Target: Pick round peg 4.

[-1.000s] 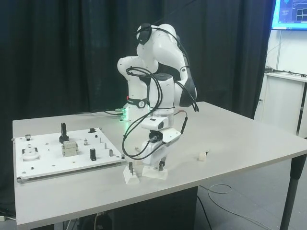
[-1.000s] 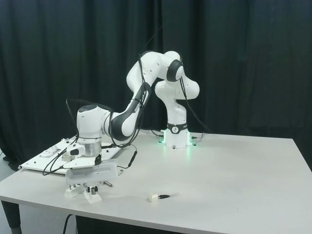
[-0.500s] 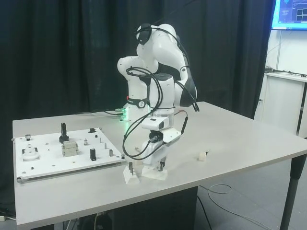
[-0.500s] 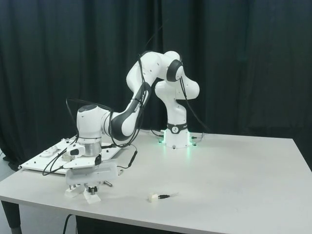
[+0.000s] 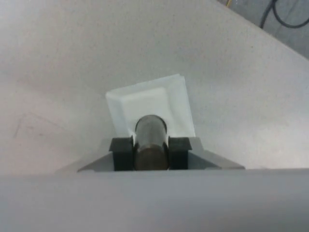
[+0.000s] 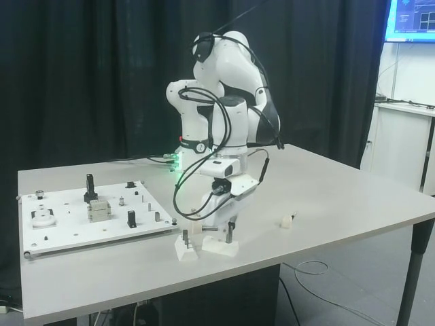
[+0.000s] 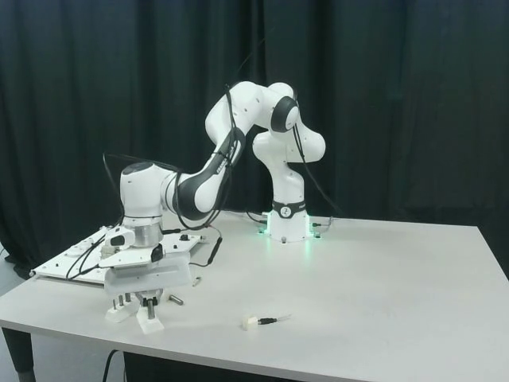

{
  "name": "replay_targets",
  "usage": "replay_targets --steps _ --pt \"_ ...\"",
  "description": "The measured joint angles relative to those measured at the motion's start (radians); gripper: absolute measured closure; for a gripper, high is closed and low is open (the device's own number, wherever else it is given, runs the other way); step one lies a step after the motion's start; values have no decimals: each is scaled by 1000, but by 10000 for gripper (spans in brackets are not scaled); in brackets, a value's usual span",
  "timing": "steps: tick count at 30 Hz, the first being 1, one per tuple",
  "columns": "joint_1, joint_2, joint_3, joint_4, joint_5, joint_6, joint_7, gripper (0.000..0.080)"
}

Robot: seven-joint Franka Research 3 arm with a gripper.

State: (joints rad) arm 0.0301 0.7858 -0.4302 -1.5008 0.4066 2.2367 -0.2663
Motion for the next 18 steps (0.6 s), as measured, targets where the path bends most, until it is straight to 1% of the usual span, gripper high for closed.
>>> replay_targets --steps 10,18 --pt "5 -17 -20 40 -9 -91 25 653" --pt "5 -25 -25 66 -26 -139 48 653"
